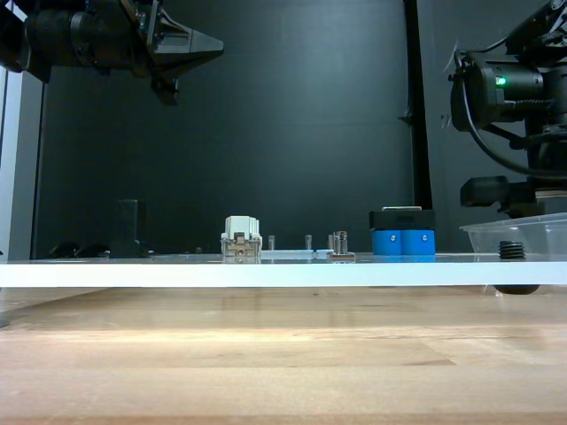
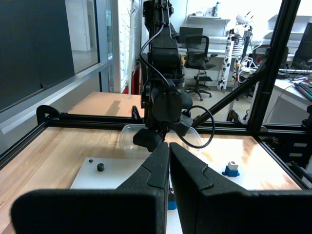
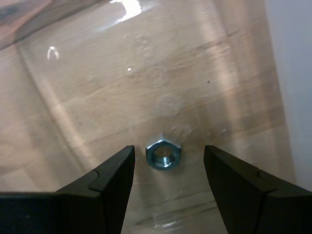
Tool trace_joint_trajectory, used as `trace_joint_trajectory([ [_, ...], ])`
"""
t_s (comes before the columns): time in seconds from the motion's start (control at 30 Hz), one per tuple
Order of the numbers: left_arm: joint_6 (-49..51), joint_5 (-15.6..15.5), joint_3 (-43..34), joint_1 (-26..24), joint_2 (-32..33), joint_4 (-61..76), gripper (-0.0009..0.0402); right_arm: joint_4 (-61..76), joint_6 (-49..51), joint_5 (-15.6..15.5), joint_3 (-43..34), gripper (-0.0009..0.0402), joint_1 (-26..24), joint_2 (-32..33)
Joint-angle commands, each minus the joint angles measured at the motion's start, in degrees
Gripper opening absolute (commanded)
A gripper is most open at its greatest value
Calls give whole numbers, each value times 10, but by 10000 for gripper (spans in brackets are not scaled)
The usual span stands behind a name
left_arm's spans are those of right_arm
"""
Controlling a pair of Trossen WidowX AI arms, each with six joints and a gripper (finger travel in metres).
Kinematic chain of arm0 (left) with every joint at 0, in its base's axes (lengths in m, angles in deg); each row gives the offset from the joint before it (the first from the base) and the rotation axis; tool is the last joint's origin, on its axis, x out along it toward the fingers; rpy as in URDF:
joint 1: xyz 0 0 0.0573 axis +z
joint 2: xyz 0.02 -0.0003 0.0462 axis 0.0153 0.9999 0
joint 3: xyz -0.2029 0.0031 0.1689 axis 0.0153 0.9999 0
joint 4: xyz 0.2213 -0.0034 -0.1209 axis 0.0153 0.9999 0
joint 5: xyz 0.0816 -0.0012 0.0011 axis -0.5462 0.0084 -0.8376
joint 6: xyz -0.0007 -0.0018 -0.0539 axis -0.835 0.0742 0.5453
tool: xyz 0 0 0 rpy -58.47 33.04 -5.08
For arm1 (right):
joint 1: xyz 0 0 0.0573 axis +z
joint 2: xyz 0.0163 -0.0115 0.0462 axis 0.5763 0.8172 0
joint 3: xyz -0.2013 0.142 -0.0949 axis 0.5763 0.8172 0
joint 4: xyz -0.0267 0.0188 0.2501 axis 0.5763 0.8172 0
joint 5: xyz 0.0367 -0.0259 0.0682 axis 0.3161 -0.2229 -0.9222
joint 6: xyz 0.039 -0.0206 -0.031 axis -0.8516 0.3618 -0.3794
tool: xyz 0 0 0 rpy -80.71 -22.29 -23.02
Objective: Pick the M12 nut and place it on its threads and fasten
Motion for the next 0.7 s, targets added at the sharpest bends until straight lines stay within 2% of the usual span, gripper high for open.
trace_joint_trajectory([
  [0.03, 0, 0, 0, 0, 0, 0, 0, -2, -2, 0, 0, 197, 1, 0],
  [0.3, 0, 0, 0, 0, 0, 0, 0, -3, -3, -13, 0, 193, 2, 0],
  [0.7, 0, 0, 0, 0, 0, 0, 0, -3, -2, -13, 0, 143, 2, 0],
])
